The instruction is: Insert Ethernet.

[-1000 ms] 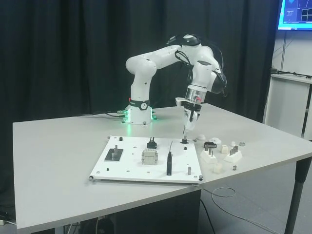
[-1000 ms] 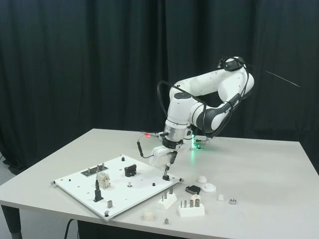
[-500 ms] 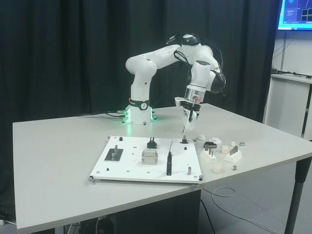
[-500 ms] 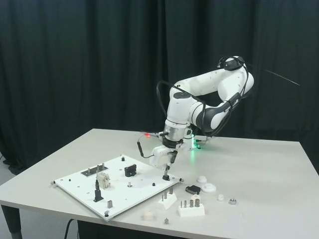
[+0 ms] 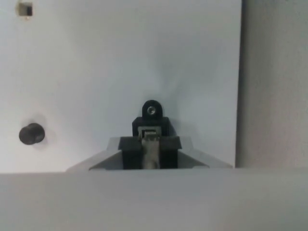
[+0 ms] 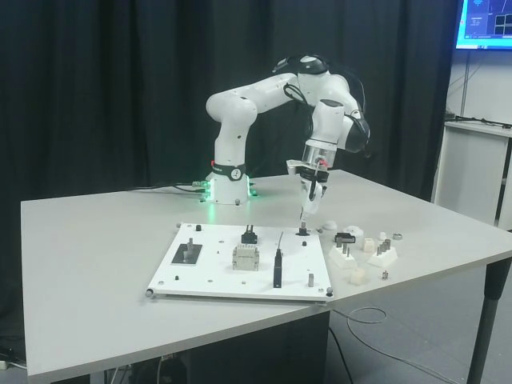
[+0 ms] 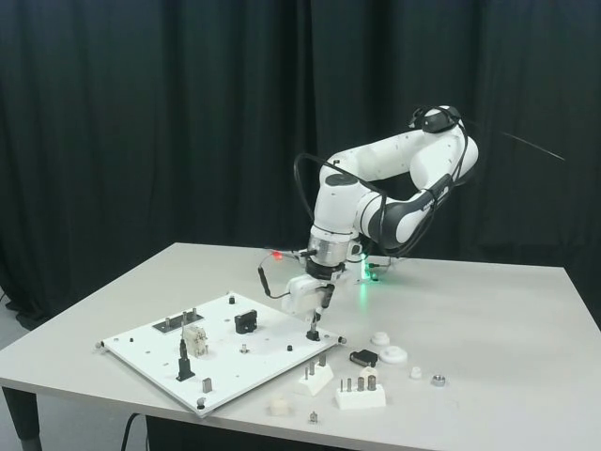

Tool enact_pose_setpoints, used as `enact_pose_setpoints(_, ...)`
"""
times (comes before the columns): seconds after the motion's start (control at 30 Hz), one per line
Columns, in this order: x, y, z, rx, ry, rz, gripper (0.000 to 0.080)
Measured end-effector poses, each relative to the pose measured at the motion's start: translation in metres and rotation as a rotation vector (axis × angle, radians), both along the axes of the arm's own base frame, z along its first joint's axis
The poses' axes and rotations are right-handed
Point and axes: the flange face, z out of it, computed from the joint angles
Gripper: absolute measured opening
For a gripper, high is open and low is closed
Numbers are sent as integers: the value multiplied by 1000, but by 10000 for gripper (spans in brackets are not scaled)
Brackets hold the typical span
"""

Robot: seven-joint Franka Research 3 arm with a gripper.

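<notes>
Here, gripper [image 6: 305, 210] clenched on Ethernet plug [image 5: 149, 153] over black socket [image 5: 150, 126] near white board [image 6: 216, 264] far right edge, loose white blocks [image 6: 362, 254] beside on grey table [image 6: 96, 240], fingertips hidden in wrist view.

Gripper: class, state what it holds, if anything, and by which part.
The gripper holds an Ethernet plug by its rear body; the plug's front tip points at the black socket on the white board.
</notes>
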Motion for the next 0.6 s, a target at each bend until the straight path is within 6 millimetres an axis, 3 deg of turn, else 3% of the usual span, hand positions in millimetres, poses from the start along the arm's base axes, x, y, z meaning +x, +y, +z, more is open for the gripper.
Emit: enact_pose_setpoints(0.6, -2, -2, -4, 3, -15, -3, 71)
